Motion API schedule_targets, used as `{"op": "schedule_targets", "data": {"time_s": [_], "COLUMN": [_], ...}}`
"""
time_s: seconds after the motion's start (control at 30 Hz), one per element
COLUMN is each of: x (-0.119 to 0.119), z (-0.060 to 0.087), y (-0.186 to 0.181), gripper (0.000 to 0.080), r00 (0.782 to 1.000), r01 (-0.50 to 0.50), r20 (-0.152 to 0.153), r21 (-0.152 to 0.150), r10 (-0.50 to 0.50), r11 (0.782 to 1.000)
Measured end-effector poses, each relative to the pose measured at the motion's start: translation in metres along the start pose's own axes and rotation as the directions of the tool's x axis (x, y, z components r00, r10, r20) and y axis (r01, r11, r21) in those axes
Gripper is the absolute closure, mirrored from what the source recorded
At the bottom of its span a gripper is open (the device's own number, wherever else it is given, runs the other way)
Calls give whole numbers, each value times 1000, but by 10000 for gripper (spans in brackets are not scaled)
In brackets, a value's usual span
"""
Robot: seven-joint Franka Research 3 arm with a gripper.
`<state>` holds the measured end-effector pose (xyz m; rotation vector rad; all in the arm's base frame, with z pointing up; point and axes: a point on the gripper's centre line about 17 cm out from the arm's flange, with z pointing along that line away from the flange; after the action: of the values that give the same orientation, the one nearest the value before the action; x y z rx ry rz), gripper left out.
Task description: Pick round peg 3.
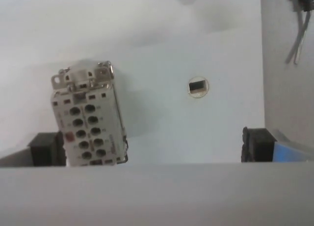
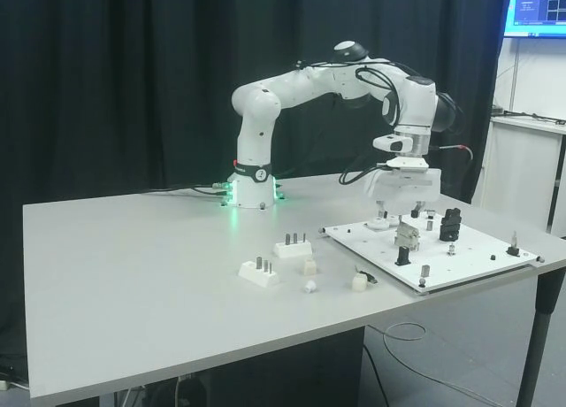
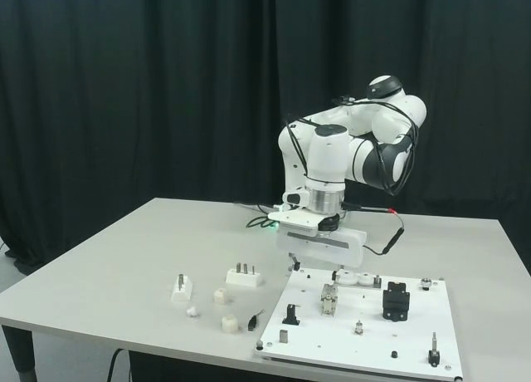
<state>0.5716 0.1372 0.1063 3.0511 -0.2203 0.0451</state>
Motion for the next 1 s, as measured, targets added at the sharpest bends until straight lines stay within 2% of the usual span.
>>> {"op": "schedule_targets", "data": {"time_s": [1.0], "x": [6], "z": [-20], "y": [-1], "gripper": [3], "r00": [999], "r01": [-38], "r20": [-29], "r21": [8], "r10": [38], "r11": [999]}}
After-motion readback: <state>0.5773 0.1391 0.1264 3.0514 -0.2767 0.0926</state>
